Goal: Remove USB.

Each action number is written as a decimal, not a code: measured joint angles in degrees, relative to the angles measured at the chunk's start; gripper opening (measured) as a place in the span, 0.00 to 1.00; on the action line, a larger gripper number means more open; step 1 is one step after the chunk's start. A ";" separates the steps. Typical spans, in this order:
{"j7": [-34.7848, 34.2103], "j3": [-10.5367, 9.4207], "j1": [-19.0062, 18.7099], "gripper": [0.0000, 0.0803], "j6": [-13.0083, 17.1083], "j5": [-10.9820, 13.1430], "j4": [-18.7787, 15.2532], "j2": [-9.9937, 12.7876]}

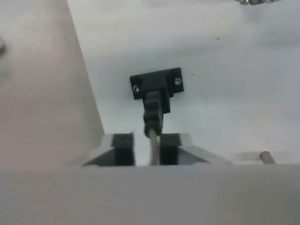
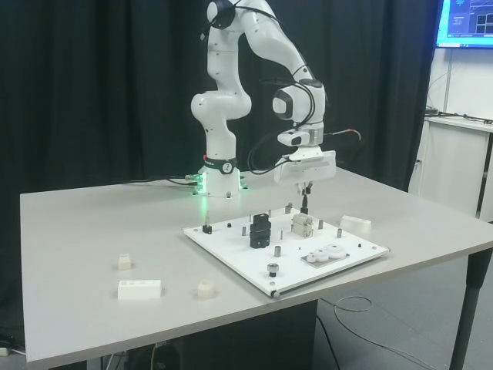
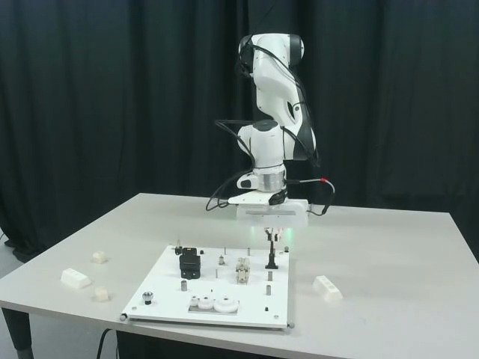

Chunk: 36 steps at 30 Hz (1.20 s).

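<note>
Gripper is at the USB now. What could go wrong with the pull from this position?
The gripper straddles the grey cable rather than the black USB plug; closing here may tug the cable rather than the plug. The plug sits in a black socket screwed to the white board; an off-axis pull could jam it or lift the board.

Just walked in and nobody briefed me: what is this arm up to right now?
The white Franka arm hangs over a white board on the grey table. Its gripper has its fingers on either side of the cable of a black USB plug. The plug sits in its black socket, so it is not out yet.
</note>
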<state>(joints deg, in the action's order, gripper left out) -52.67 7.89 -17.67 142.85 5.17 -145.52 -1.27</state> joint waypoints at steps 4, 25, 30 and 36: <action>-0.11 0.02 0.04 0.08 0.00 0.00 -0.01 -0.25; -0.12 0.25 0.56 0.04 0.01 0.00 0.01 -0.30; -0.12 0.22 0.56 0.03 -0.08 0.00 0.06 -0.43; -0.12 0.21 0.55 0.03 -0.68 0.00 0.27 -1.45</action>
<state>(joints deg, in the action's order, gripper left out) -52.79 8.10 -17.12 142.17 5.17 -145.25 -2.72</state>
